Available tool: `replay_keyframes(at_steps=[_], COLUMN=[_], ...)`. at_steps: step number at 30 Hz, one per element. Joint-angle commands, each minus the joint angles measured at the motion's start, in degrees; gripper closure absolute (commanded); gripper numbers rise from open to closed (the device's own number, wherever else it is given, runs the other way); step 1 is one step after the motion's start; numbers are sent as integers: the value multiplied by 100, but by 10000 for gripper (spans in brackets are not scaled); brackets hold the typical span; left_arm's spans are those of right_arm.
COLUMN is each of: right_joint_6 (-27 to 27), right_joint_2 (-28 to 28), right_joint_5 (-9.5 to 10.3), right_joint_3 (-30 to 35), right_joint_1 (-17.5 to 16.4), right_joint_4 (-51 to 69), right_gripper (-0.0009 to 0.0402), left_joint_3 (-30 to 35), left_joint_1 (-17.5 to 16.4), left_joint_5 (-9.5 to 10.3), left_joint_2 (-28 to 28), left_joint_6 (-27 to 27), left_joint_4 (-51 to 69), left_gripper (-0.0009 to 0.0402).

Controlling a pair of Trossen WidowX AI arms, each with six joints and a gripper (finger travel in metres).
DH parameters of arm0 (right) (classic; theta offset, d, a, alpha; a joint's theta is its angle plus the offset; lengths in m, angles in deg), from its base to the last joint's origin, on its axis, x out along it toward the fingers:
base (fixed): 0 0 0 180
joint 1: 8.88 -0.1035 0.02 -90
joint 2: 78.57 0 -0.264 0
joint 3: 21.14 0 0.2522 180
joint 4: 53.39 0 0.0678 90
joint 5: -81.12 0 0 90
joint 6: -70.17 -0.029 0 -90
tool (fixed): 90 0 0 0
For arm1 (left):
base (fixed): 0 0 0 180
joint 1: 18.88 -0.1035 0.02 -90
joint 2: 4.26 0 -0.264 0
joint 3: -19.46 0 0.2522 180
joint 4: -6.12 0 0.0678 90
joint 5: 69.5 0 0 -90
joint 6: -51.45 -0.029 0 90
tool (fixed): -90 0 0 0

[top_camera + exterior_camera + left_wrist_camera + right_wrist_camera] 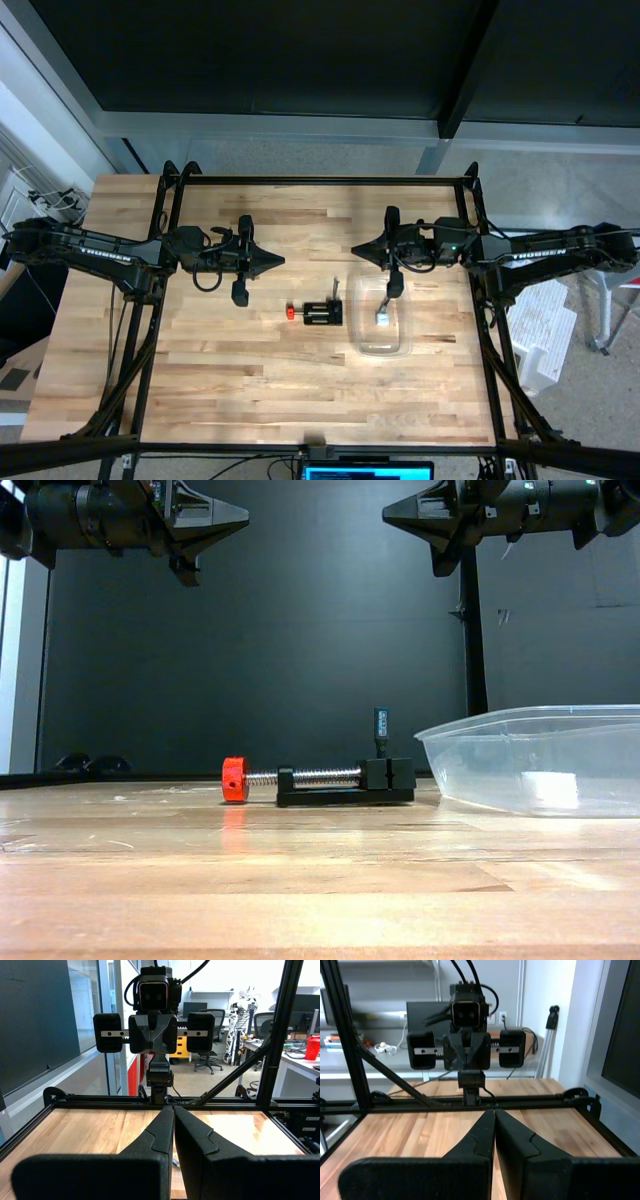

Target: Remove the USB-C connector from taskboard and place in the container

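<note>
The taskboard (pixel 316 313) is a small black vise with a red knob (pixel 234 779), lying mid-table. A slim USB-C connector (pixel 381 728) stands upright from its jaw end, and shows as a thin grey sliver (pixel 336 288) from above. Just right of it sits the clear container (pixel 380 318), its wall (pixel 500 765) close to the vise. My left gripper (pixel 280 261) hangs shut, high above the table and left of the vise, its tips (pixel 173 1108) pressed together. My right gripper (pixel 355 250) is also shut and high, above the container's far end, tips (pixel 494 1110) together.
A small white square bit (pixel 383 319) lies inside the container. A black frame rail (pixel 320 181) runs round the wooden table. Both grippers point at each other with a gap between them. A monitor (pixel 368 470) sits at the near edge.
</note>
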Motion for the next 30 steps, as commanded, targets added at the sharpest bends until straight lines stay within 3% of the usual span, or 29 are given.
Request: replay_keyframes(at_steps=[1, 8, 13, 30], right_joint_6=[-48, -90, -116, -149], right_joint_2=[39, 131, 140, 140], right_joint_5=[2, 7, 197, 177], right_joint_3=[-146, -280, -319, -341], right_joint_1=[0, 0, -2, -4], right_joint_4=[-133, -297, -304, -304], right_gripper=[393, 393, 393, 393], left_joint_3=[2, 2, 2, 2], left_joint_1=[0, 0, 0, 0], left_joint_5=[-2, -2, -2, -2], left_joint_2=[-2, -2, -2, -2], left_joint_6=[0, 0, 0, 0], left_joint_4=[-2, -2, 0, -2], left_gripper=[393, 393, 393, 393])
